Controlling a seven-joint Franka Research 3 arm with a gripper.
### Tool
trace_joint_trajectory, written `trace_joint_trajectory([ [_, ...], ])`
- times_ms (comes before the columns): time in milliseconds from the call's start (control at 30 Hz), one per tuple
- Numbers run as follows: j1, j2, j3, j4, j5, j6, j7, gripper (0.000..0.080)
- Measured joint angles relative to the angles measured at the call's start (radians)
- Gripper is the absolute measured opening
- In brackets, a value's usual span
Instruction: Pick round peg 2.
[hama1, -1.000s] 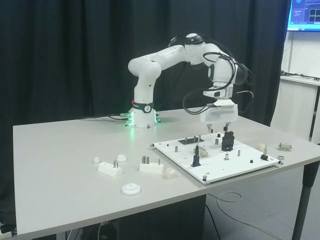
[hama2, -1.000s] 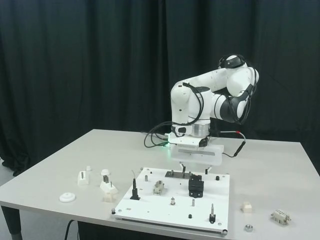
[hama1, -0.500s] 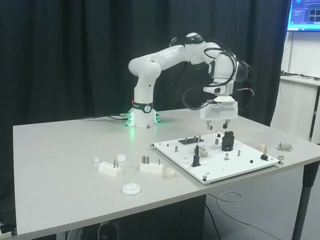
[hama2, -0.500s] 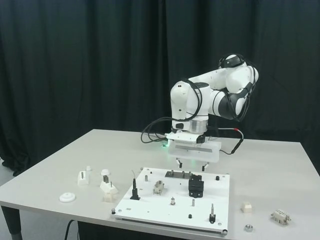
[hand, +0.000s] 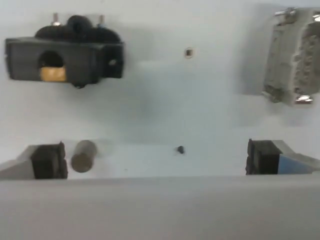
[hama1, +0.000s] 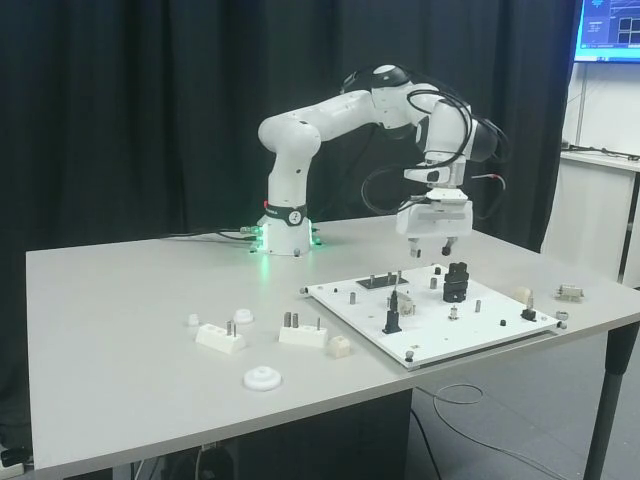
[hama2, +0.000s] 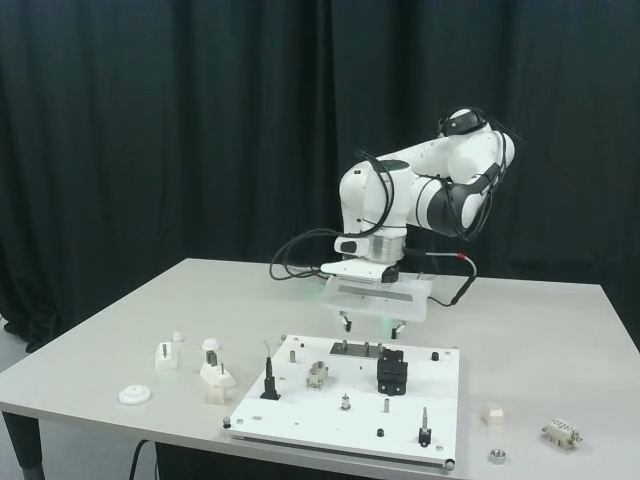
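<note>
My gripper (hama1: 431, 250) hangs open above the back part of the white board (hama1: 480, 335), with nothing held. In the second room view the gripper (hama2: 372, 326) is above the black plate (hama2: 356, 349) that carries short grey pegs. In the wrist view a grey round peg (hand: 83, 156) stands end-on right beside one black fingertip (hand: 48, 161). The other fingertip (hand: 262, 156) is far across from it. The gripper's middle (hand: 155, 159) lies over bare board.
A black block (hand: 65, 55) and a grey connector (hand: 292, 60) sit on the board below the gripper. More small pegs and a black upright part (hama2: 268, 380) stand on the board. White fixtures (hama1: 220, 336) and a white disc (hama1: 262, 378) lie on the table (hama1: 110, 300) beside the board. A connector (hama2: 561, 433) lies at the other side.
The gripper has risen a little and shifted sideways along the back of the board, towards the arm's base. Its fingers stay open.
</note>
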Motion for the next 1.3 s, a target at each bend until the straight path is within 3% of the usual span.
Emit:
trace_joint_trajectory([
  [300, -0.088, 0.000, -0.026, 0.038, -0.068, 0.011, -0.078, 0.0800],
  [700, -0.277, 0.000, -0.048, 0.117, -0.156, 0.017, -0.241, 0.0800],
  [1300, -0.584, 0.037, -0.034, 0.214, -0.171, -0.003, -0.509, 0.0800],
])
